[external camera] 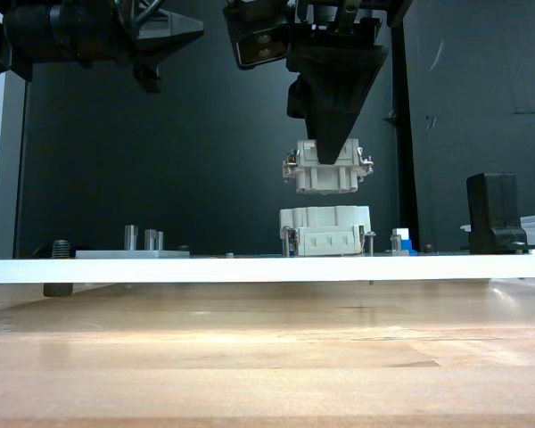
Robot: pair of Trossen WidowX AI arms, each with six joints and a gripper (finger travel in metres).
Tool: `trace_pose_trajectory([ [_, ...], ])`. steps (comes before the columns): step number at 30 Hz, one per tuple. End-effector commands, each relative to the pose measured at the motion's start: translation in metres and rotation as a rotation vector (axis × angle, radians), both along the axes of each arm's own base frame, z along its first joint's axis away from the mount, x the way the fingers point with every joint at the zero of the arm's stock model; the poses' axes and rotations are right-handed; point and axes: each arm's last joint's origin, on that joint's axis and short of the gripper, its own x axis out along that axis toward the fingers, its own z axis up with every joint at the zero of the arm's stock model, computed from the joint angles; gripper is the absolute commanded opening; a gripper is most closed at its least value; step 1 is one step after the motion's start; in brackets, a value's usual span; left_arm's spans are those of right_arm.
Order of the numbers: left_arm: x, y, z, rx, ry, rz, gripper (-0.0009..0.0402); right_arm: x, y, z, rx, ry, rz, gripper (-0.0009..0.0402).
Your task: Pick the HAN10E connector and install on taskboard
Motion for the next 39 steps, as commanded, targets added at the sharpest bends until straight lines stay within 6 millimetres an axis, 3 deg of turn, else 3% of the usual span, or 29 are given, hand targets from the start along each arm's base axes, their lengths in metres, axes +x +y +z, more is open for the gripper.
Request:
trace_pose_trajectory([
  [1,0.0001,0.0000,0.0000,0.000,0.000,0.000,0.0001,0.0031,0.0014,-0.0043,0.019,0.000,0.008,0.0035],
  [39,0.0001,0.0000,0.0000,0.000,0.000,0.000,0.0001,0.0053,-0.0018,-0.0104,0.006,0.016,0.029,0.0035],
])
